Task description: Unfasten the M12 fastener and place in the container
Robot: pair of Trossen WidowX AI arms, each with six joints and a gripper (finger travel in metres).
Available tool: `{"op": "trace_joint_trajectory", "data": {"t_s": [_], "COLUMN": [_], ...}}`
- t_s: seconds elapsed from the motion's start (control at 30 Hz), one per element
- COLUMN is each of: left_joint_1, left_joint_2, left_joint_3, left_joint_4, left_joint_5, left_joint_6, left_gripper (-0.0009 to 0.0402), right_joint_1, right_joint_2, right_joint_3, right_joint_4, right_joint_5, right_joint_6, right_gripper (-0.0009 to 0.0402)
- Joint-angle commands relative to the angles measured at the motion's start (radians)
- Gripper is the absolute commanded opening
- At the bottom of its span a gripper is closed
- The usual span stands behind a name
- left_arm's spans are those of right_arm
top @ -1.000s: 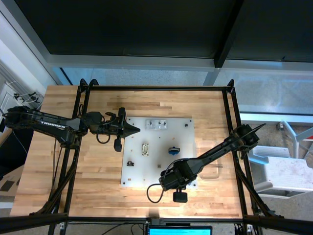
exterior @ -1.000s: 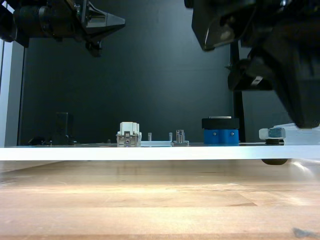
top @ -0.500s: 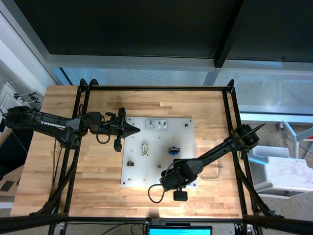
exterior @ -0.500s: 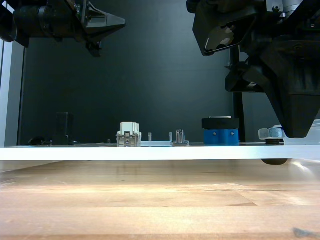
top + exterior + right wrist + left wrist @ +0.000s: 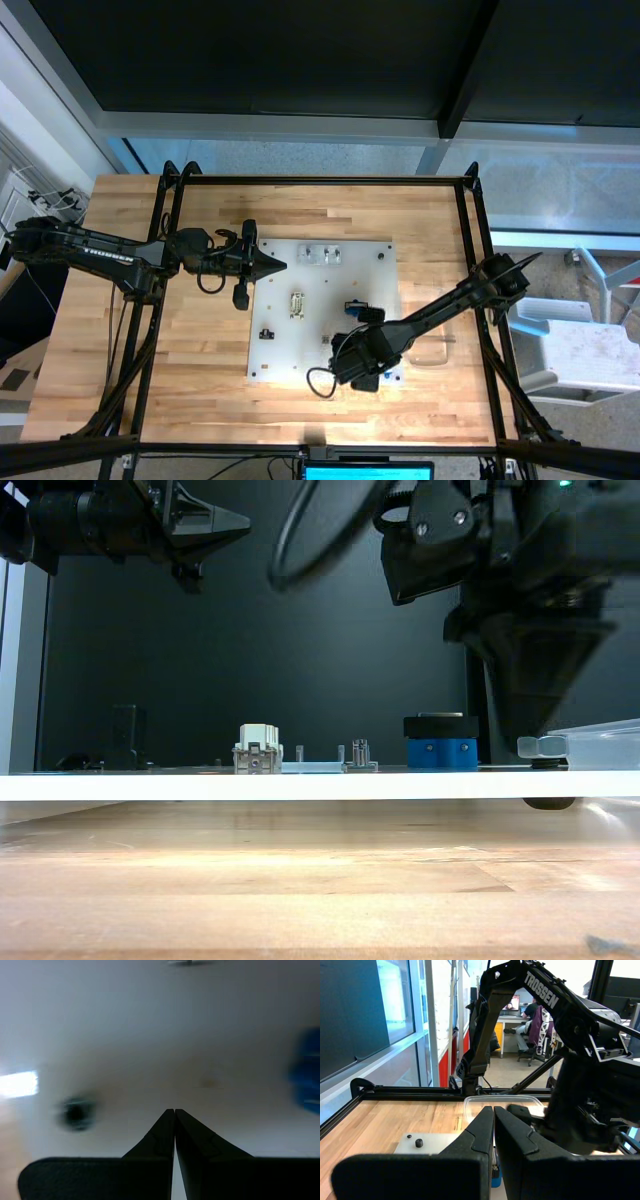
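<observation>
**Desk:** So, where's the nut (image 5: 543, 746)?

**Me:** On its stud (image 5: 546, 764), as I read the low view. It's silver and sits on a dark stub at the near right edge of the board (image 5: 300, 345), in front of the tray (image 5: 600, 744). From above I can't see it, because my right arm covers that spot.

**Desk:** And the right end effector (image 5: 174, 1112)?

**Me:** Clenched, with the fingers pressed flat together and nothing between them. It points down at the board. In the low view its tip is just left of the nut, but I can't tell whether they touch. Its wrist camera shows a blurred dark round spot on the white, apart from the fingertips.

**Desk:** Left side?

**Me:** The left end effector (image 5: 272, 265) is clenched too. I have it held high over the board's left edge, pointing right, well apart from the nut. The tray lies on the worktop (image 5: 200, 340) just beside the board's right edge, with wood showing through it.
</observation>
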Motion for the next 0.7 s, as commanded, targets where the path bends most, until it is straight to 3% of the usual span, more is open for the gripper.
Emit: {"op": "trace_joint_trajectory", "data": {"t_s": [0.03, 0.17, 0.27, 0.37, 0.63, 0.7], "left_joint_1": [0.000, 0.000, 0.000, 0.000, 0.000, 0.000], "left_joint_2": [0.000, 0.000, 0.000, 0.000, 0.000, 0.000], "left_joint_3": [0.000, 0.000, 0.000, 0.000, 0.000, 0.000], "left_joint_4": [0.000, 0.000, 0.000, 0.000, 0.000, 0.000], "left_joint_5": [0.000, 0.000, 0.000, 0.000, 0.000, 0.000], "left_joint_6": [0.000, 0.000, 0.000, 0.000, 0.000, 0.000], "left_gripper": [0.0000, 0.0000, 0.0000, 0.0000, 0.0000, 0.0000], "right_joint_1": [0.002, 0.002, 0.002, 0.001, 0.000, -0.001], "right_joint_2": [-0.005, -0.005, -0.005, -0.005, -0.003, -0.003], "right_joint_3": [0.010, 0.034, 0.061, 0.098, 0.172, 0.183], "right_joint_4": [-0.010, -0.037, -0.064, -0.081, -0.113, -0.117], "right_joint_5": [-0.008, -0.010, -0.036, -0.095, -0.122, -0.146], "right_joint_6": [0.002, 0.018, 0.065, 0.197, 0.652, 0.739], "right_gripper": [0.0000, 0.0000, 0.0000, 0.0000, 0.0005, 0.0015]}}
